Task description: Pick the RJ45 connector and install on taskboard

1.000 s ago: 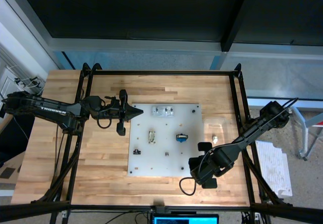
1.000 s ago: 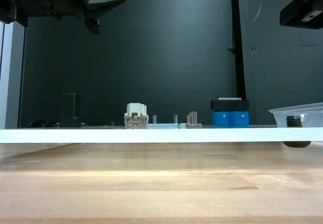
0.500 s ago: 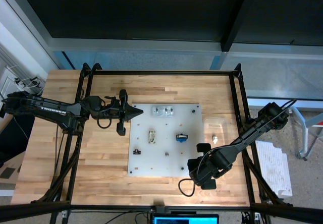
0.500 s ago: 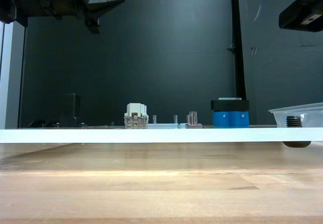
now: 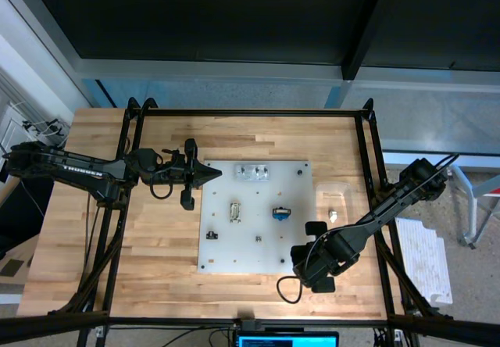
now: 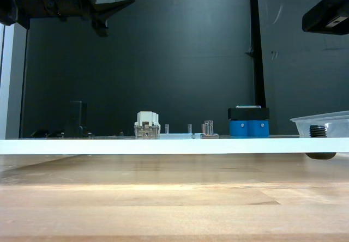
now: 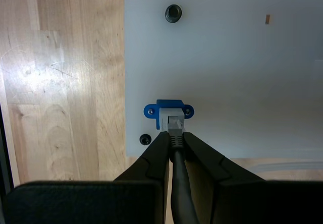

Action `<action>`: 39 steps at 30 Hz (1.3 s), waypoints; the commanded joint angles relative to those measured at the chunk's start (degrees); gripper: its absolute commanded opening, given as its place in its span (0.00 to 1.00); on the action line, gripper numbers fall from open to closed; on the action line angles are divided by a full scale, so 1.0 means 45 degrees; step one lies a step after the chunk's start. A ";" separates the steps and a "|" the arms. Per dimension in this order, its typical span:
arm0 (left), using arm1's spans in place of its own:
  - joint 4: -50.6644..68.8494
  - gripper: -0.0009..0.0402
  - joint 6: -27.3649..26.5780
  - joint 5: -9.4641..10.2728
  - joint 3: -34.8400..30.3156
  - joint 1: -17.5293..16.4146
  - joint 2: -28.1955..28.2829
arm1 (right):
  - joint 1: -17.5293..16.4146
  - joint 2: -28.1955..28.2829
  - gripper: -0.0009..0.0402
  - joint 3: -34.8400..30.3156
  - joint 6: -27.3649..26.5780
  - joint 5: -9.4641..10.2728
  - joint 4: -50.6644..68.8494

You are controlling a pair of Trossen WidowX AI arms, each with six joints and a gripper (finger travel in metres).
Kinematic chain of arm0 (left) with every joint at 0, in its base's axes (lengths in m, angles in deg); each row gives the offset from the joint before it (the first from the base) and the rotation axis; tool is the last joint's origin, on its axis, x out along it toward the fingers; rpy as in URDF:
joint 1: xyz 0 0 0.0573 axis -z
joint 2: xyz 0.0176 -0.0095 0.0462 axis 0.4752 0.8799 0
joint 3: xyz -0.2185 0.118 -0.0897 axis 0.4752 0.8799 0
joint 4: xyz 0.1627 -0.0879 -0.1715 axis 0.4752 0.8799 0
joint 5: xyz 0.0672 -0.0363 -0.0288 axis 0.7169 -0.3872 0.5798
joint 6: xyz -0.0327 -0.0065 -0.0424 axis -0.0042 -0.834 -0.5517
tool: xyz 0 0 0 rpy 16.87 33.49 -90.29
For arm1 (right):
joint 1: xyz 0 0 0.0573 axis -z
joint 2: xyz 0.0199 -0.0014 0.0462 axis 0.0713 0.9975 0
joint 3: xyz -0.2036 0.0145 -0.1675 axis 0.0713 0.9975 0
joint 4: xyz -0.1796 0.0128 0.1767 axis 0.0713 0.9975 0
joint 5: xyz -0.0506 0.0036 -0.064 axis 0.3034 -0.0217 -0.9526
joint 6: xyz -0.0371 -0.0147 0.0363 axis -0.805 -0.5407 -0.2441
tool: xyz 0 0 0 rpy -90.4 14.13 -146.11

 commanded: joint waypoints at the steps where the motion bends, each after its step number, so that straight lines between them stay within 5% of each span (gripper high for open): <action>1: -0.0005 0.02 0.0005 0.0000 0.0000 -0.0005 0.0005 | 0.0000 -0.0019 0.02 -0.0005 0.0010 -0.0010 0.0039; 39: -0.0005 0.02 0.0005 0.0000 0.0000 0.0000 0.0000 | -0.0049 0.0199 0.02 0.0447 0.0015 0.0000 -0.0733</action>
